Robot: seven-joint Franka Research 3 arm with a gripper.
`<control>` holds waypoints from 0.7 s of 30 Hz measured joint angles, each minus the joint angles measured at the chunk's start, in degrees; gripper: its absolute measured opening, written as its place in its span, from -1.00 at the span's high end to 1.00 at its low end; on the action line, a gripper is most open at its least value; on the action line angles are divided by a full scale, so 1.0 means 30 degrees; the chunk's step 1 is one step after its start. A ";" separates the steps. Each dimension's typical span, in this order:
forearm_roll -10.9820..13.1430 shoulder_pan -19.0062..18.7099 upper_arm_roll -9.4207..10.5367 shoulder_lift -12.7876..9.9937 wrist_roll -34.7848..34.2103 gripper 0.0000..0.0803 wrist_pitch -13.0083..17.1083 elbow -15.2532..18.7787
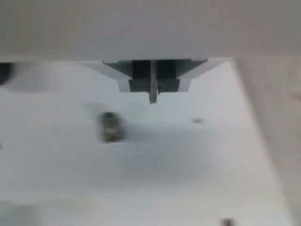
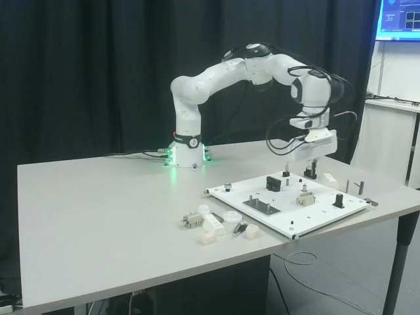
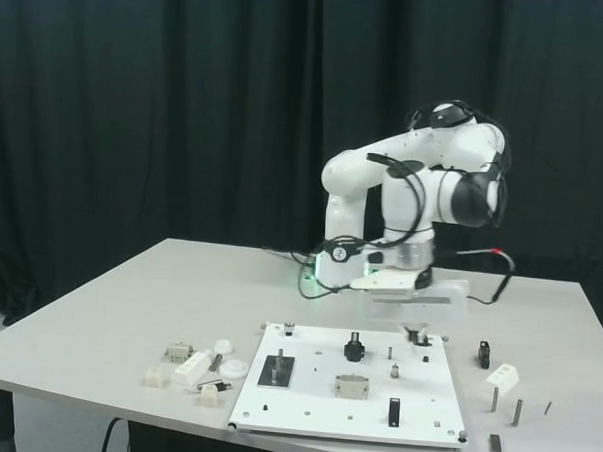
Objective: Place square peg 1.
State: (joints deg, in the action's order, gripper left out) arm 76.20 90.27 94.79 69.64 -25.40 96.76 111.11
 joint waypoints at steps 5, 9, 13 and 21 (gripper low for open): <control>0.0320 -0.0445 0.0398 -0.0002 -0.1766 0.93 0.0115 -0.0945; 0.0355 -0.0643 0.0851 0.0001 -0.3155 0.93 0.0502 -0.1843; 0.0312 -0.0755 0.1368 0.0009 -0.4269 0.93 0.1069 -0.2657; -0.0278 -0.0869 0.2271 0.0031 -0.5829 0.93 0.1830 -0.3724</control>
